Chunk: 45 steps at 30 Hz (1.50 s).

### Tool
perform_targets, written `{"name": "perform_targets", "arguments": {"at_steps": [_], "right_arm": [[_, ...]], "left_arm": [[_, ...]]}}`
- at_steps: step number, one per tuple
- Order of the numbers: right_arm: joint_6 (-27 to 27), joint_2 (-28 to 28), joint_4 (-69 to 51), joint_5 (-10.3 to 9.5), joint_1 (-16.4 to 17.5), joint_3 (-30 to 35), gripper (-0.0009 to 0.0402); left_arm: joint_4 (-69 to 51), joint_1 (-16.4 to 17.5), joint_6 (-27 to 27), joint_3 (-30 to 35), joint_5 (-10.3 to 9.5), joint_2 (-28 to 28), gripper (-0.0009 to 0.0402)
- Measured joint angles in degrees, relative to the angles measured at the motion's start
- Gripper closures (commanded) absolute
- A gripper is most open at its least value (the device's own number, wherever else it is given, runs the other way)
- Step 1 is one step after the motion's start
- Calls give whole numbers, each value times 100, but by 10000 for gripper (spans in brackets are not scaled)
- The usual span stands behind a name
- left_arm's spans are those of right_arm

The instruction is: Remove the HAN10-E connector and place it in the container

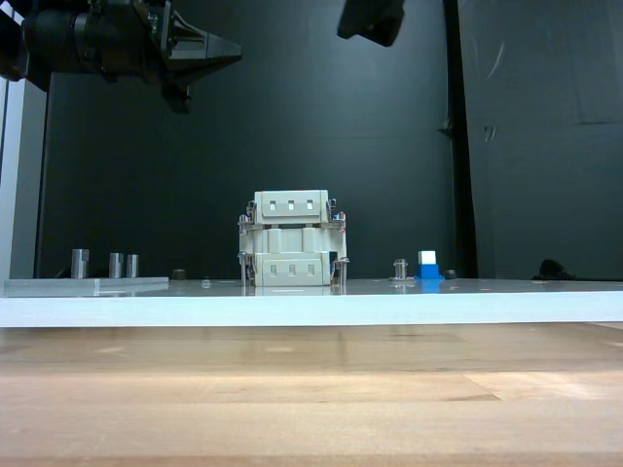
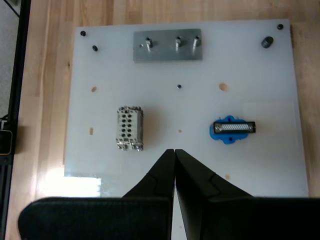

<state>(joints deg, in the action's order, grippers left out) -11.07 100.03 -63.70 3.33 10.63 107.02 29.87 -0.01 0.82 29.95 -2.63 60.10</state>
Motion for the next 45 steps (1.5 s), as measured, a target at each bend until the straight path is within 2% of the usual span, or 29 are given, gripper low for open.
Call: {"name": "perform_targets", "arguments": {"at_steps": [10,15,18,22,35,40,45], "right_arm": [[-2,1034,-549,2,166,1314,393],[-2,1388,-643,0,267,1611,392],[-22,1475,-656,4,306,1631,378],[-205,1585,-640,4,343,1637,331],[-612,2079,-680,4,404,1631,127],[-645,2214,-678,4,417,1631,87],[-645,2334,-649,9,450,1628,79]], "left_arm": [[-2,0,0,-2,-2,0,393],[-4,0,0,-2,-2,0,393],[0,0,-2,-2,0,-2,393],[0,0,-2,-2,-2,-2,393],[0,0,-2,-2,-2,-2,393],[-2,0,-2,0,-2,-2,393],[-4,0,-2,0,-2,-2,393]]}}
